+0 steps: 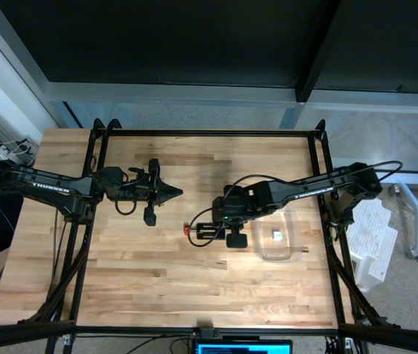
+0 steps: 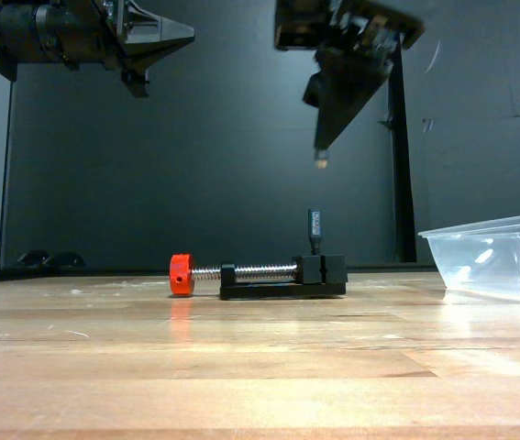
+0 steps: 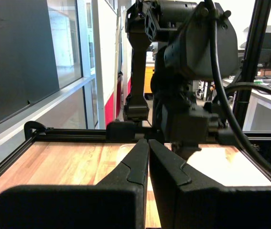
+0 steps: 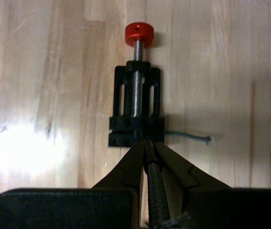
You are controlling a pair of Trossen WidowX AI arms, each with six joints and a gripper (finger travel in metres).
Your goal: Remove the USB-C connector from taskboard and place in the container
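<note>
The right fingers (image 4: 128, 169) are closed to a thin slot, pinching a dark braided stub that seems to be the USB-C connector (image 4: 154, 188). Its end toward the camera is cut off, and only a small pale tip (image 2: 320, 161) pokes out below. The right gripper (image 2: 320, 151) hangs point-down in the air directly above the right end of the taskboard (image 2: 322, 271), apart from it. A small dark upright piece (image 2: 315, 226) stands in that end, hard to identify. The red knob (image 2: 181, 274) points left. The clear container (image 2: 493, 252) sits on the bench (image 2: 241, 367) near the taskboard's right, partly cut off in the low view. The left gripper (image 1: 173, 193) hovers high at the left, its fingers (image 3: 130, 167) pressed flat together.
</note>
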